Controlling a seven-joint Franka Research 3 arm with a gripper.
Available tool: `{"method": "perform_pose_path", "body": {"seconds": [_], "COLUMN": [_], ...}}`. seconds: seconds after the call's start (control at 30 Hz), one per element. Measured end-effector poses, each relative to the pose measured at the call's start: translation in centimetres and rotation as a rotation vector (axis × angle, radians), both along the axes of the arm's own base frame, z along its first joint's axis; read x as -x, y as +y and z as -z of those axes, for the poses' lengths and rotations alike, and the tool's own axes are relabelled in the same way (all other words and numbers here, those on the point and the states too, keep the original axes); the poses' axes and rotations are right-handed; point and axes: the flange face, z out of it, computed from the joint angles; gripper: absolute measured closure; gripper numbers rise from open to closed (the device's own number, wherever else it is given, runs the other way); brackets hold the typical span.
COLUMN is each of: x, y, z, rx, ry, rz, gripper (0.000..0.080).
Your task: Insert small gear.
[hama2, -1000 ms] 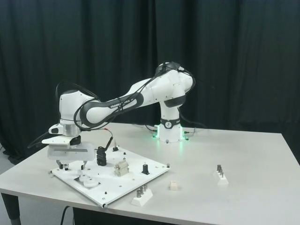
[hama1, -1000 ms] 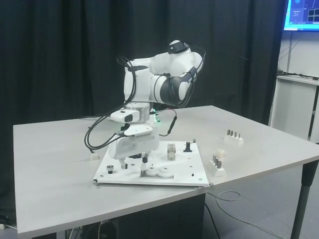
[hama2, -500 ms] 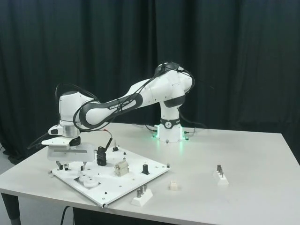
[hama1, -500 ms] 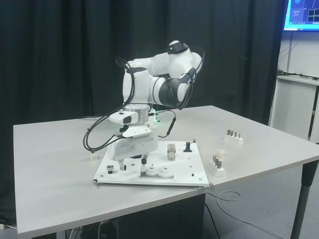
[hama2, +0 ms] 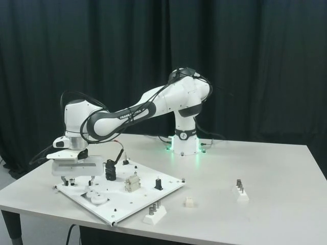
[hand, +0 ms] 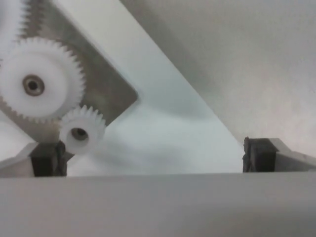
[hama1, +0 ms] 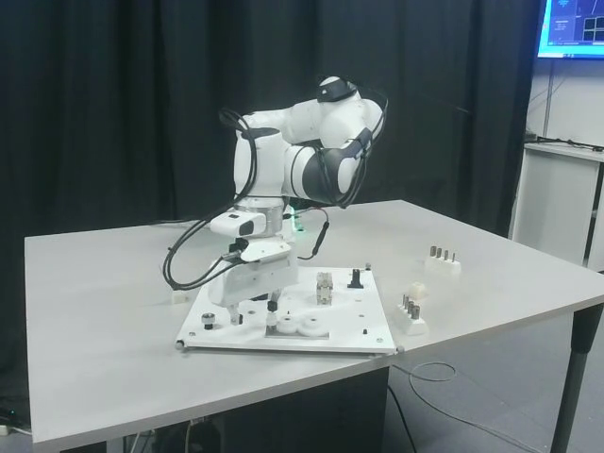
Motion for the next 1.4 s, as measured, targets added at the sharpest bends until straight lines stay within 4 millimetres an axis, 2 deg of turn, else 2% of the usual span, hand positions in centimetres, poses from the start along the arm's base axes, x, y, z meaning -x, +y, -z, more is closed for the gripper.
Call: {"method": "perform_pose_path", "body": {"seconds": [0.4, 0.87, 1.4], "x": [-0.4, -0.2, 0.3], "y": [0.7, 2.0, 2.2], "z": [0.2, -0.3, 0.4], "rx": [-0.004, -0.037, -0.055], "ry": [0.012, 0.080, 0.099], "rz": [-0.122, -0.146, -0.124], "gripper": [0.0003, 0.0003, 0.0003]}}
